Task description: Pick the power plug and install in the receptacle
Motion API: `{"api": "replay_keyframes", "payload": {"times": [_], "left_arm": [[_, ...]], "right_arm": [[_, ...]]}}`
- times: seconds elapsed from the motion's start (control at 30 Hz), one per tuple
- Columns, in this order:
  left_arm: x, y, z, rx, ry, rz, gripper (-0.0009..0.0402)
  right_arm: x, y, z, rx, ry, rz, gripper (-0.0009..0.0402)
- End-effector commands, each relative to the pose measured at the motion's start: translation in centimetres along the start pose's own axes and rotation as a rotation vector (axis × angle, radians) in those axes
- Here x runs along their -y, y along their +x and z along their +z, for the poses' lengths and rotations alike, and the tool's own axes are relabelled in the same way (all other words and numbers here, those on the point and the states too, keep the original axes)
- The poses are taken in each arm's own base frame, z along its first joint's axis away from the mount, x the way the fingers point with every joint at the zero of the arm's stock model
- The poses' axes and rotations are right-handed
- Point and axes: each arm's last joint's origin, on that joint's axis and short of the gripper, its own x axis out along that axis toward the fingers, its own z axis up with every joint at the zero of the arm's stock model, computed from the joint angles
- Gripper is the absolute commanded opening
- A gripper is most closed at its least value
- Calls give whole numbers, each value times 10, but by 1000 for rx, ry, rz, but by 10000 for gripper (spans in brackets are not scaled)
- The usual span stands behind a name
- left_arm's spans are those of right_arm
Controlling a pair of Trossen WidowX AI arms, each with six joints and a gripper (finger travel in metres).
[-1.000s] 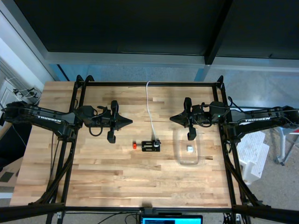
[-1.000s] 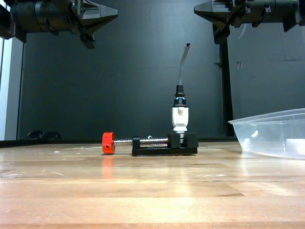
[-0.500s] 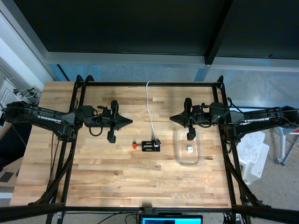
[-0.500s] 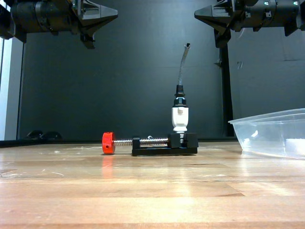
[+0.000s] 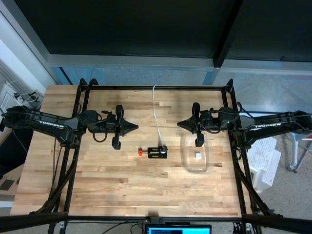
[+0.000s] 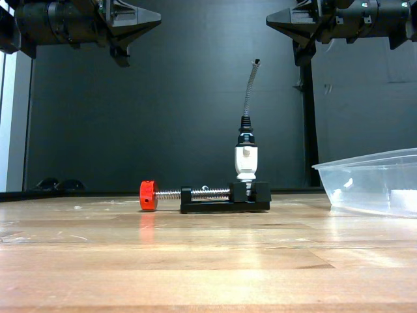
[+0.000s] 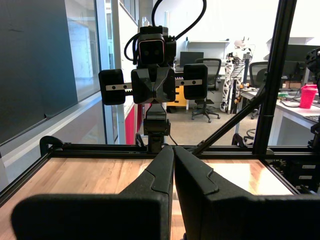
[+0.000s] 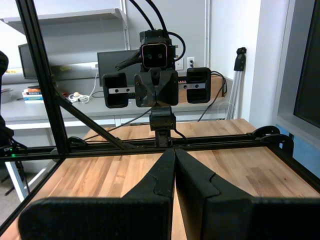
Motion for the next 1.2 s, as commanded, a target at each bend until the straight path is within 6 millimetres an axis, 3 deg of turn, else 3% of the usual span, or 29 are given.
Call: {"api": "replay_keyframes", "payload": {"times": [0.03,1.2], "left_arm": [[0,0,0,0,0,0,0],[0,0,0,0,0,0,0]], "right_arm": [[0,0,-2,-4,2,0,0],[0,0,-3,4,11,2,0]]}}
